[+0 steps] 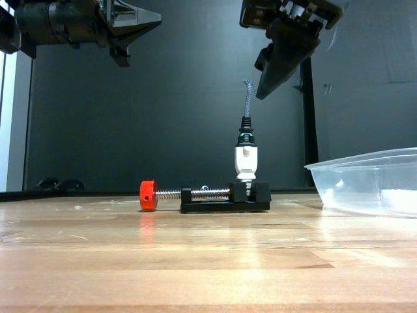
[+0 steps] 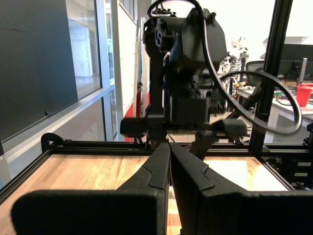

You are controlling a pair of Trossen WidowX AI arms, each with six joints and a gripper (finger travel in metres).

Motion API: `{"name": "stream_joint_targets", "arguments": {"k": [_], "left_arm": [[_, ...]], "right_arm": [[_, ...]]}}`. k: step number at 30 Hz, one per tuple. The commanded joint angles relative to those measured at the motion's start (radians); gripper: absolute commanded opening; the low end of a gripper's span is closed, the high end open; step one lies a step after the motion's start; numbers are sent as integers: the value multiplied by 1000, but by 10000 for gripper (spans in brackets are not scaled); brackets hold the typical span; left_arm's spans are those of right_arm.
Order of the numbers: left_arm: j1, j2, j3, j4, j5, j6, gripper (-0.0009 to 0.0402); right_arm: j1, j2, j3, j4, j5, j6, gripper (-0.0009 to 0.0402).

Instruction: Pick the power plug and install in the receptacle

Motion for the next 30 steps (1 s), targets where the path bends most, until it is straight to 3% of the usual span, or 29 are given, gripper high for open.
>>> {"name": "stream_joint_targets", "arguments": {"k": [1,6,10,18,24,30], "left_arm": [[0,0,0,0,0,0,0],[0,0,0,0,0,0,0],[0,0,0,0,0,0,0],[0,0,0,0,0,0,0],[0,0,0,0,0,0,0],[0,0,0,0,0,0,0]], "right_arm": [[-4,-58,-6,20,0,-8,118],[-25,-180,-66,113,-14,-21,55],[-67,-276,-158,255,-112,-39,-6],[-111,-426,-340,578,-96,-56,1],[-126,-508,-446,747,-50,-63,0],[-128,-569,-533,877,-51,-61,0]]}}
